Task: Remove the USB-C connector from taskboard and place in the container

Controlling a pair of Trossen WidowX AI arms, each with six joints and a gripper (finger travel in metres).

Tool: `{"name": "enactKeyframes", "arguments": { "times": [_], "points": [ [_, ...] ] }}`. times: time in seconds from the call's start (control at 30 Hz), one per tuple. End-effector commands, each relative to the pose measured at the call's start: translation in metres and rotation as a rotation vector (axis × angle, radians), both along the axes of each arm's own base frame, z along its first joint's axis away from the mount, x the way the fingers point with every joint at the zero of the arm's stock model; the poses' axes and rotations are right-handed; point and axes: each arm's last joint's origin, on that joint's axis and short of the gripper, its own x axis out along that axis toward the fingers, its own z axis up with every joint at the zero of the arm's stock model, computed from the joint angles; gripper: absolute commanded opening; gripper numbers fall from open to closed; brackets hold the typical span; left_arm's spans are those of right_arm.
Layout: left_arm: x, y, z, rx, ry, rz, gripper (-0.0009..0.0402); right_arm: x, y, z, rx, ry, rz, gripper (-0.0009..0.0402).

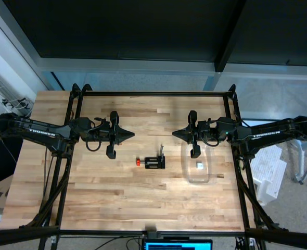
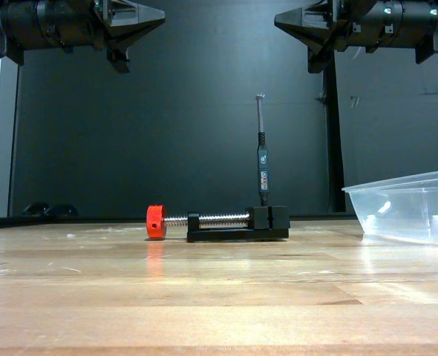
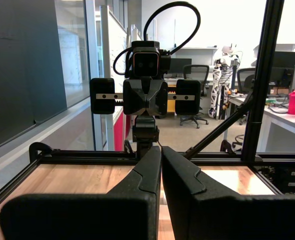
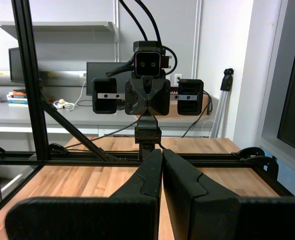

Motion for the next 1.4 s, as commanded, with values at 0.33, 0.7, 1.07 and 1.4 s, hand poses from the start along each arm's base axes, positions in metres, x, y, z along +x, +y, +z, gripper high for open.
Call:
{"name": "enactKeyframes", "arguments": {
  "times": [0.33, 0.7, 1.07, 1.4],
  "points": [
    [0.0, 0.0, 0.0, 0.0, 0.003, 0.0, 0.0, 0.0, 0.0, -0.005, 0.0, 0.05, 0.001, 0.0],
    [0.0, 0.0, 0.0, 0.0, 0.003, 0.001, 0.0, 0.002, 0.0, -0.003, 0.046, 0.083, -0.007, 0.0],
    [0.0, 0.0, 0.0, 0.0, 0.003, 0.0, 0.0, 0.022, 0.001, 0.015, 0.016, 0.581, -0.002, 0.0],
    [0.0, 0.0, 0.0, 0.0, 0.003, 0.0, 0.0, 0.046, 0.017, 0.012, -0.018, 0.888, 0.055, 0.0]
  ]
}}
